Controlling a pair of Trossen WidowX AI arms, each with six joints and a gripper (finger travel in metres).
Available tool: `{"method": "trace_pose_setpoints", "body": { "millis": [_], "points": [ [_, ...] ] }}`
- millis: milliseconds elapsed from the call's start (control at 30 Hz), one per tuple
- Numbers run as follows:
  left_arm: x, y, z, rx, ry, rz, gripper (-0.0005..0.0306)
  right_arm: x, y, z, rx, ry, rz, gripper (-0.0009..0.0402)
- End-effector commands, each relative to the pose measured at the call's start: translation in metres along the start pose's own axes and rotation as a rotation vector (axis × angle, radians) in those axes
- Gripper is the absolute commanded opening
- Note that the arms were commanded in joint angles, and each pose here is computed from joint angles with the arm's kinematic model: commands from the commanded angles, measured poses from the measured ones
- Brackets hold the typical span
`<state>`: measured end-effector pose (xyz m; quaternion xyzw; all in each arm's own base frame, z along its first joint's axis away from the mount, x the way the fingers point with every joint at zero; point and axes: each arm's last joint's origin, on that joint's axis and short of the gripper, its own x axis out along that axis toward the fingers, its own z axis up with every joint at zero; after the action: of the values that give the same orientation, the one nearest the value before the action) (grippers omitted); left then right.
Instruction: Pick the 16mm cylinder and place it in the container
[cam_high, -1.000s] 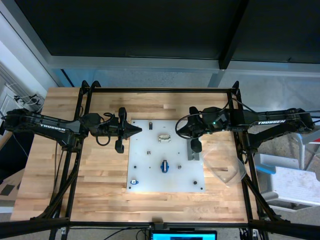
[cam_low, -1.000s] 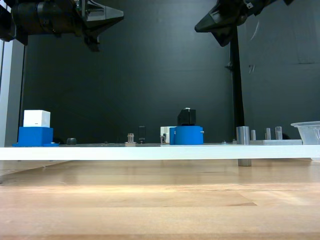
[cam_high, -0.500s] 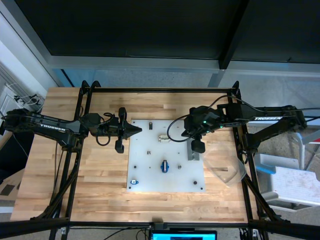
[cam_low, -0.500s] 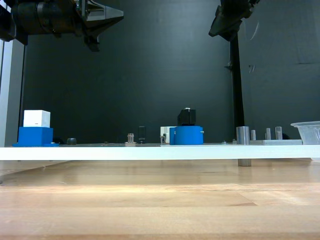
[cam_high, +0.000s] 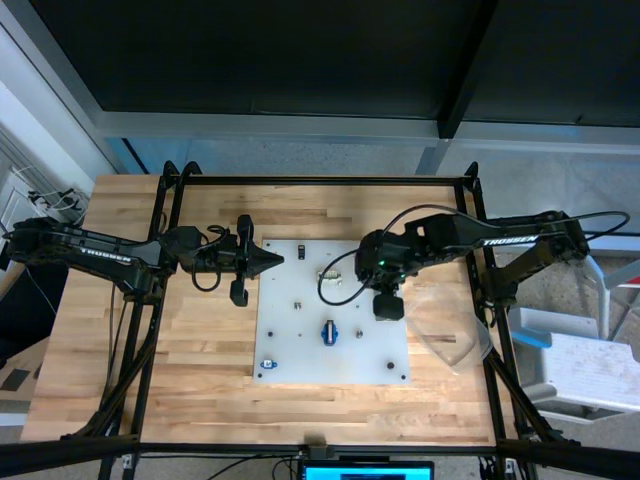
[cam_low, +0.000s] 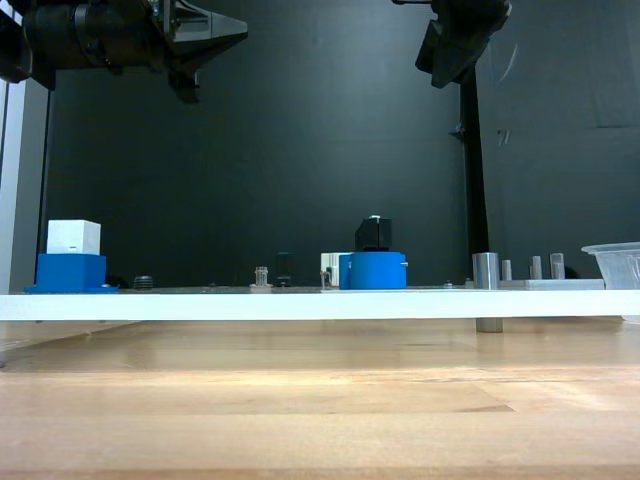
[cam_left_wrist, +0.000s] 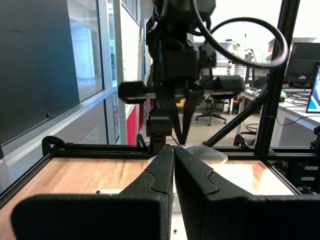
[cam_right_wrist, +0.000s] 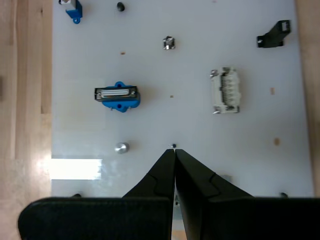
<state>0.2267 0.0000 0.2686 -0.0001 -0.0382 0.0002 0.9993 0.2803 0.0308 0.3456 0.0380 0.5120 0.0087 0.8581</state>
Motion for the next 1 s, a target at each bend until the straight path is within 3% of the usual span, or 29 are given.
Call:
{"method": "trace_pose_setpoints", "body": {
  "millis": [33,267,767,933,1000],
  "points": [
    [0.0,0.0,0.0,0.0,0.0,0.0,0.0,0.007,0.006,0.0,-0.012,0.028,0.005,0.0001],
    [0.0,0.0,0.0,0.0,0.0,0.0,0.0,0.023,0.017,0.001,-0.027,0.079,0.011,0.0027],
    [0.0,0.0,0.0,0.0,0.0,0.0,0.0,0.063,0.038,0.001,-0.056,0.194,-0.001,0.0158],
    [0.0,0.0,0.0,0.0,0.0,0.0,0.0,0.074,0.044,0.0,-0.068,0.214,-0.05,0.0195],
    [0.0,0.0,0.0,0.0,0.0,0.0,0.0,0.078,0.047,-0.001,-0.076,0.223,-0.05,0.0205]
  ]
}}
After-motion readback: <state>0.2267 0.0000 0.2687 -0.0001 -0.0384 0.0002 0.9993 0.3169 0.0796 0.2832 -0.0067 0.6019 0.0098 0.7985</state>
